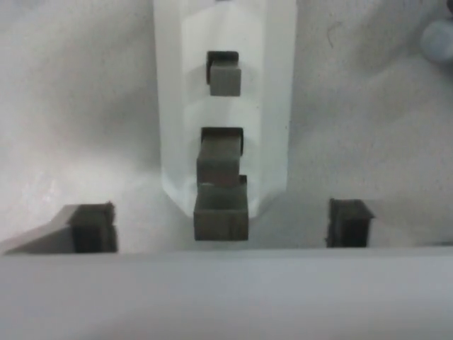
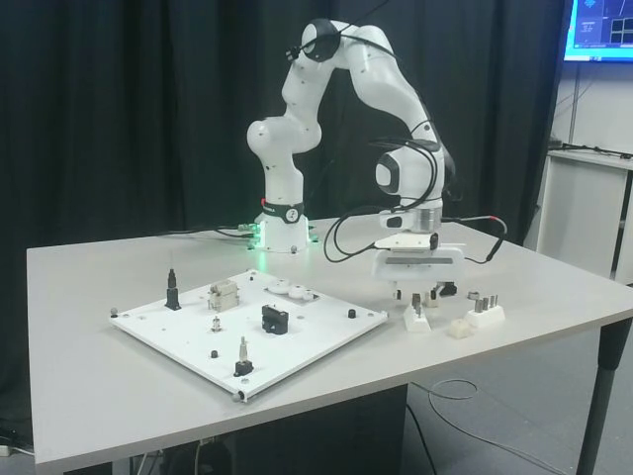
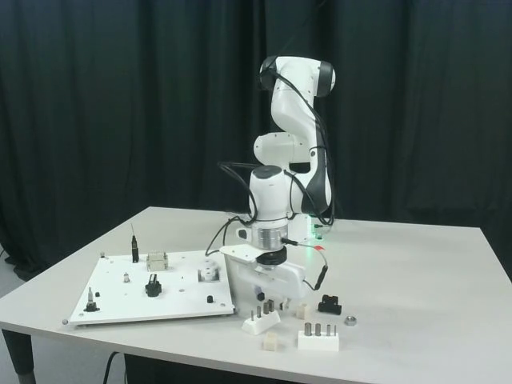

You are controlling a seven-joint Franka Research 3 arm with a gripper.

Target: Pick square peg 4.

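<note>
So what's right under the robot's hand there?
A small white holder with three grey square pegs standing in it, on the grey table. The holder's near end is covered by the gripper.

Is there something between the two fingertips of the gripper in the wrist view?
Yes. In the wrist view a square peg stands between the two fingers, at the end of the white holder. The fingers are apart from it, so the gripper is open.
</note>
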